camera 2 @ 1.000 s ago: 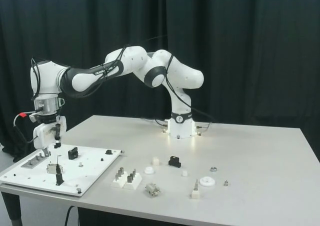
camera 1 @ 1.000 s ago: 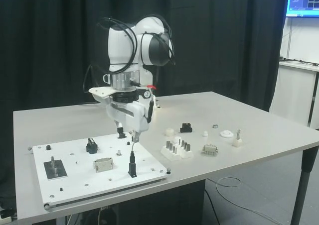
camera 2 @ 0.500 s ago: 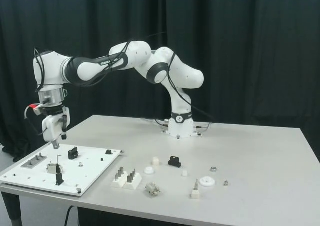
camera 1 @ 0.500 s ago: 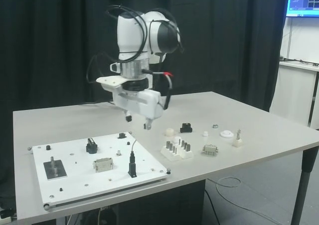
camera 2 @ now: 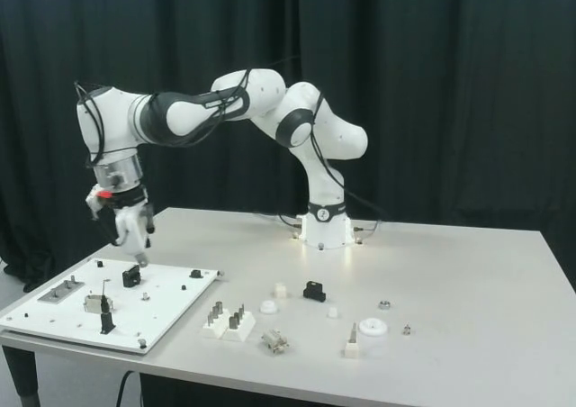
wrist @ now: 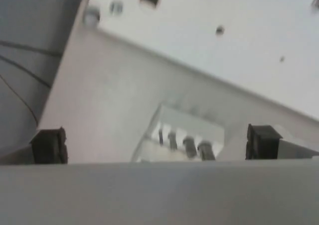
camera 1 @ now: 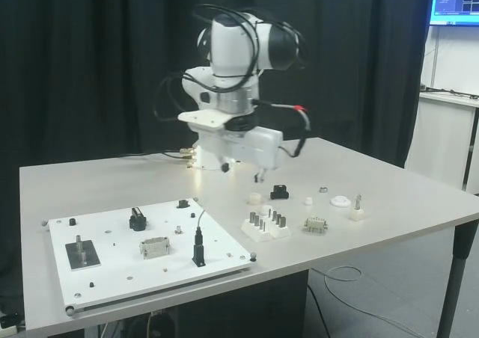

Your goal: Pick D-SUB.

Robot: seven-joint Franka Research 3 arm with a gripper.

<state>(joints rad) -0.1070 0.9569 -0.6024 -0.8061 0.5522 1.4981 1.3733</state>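
A small grey metal D-SUB connector [camera 1: 315, 225] lies on the table to the right of the white peg block [camera 1: 265, 225]; the second room view shows the connector [camera 2: 273, 340] near the table's front edge. A similar grey connector [camera 1: 153, 247] sits on the white board [camera 1: 112, 274]. My gripper [camera 1: 241, 172] hangs high over the table between the board and the peg block, well behind both connectors. In the wrist view my gripper [wrist: 155, 144] is open, its black fingertips [wrist: 49, 145] far apart with nothing between them. Below it lie the peg block [wrist: 184, 140] and a corner of the board [wrist: 224, 16].
The board carries a black upright plug with a wire [camera 1: 199, 250], a black part [camera 1: 137, 220] and a grey plate with a post [camera 1: 81, 253]. On the table lie a black clip [camera 1: 279, 191], a white disc [camera 1: 340, 200] and a small white post [camera 1: 357, 211].
The arm has swung up and to the right, off the white board and toward the middle of the table. The gripper has stayed empty.
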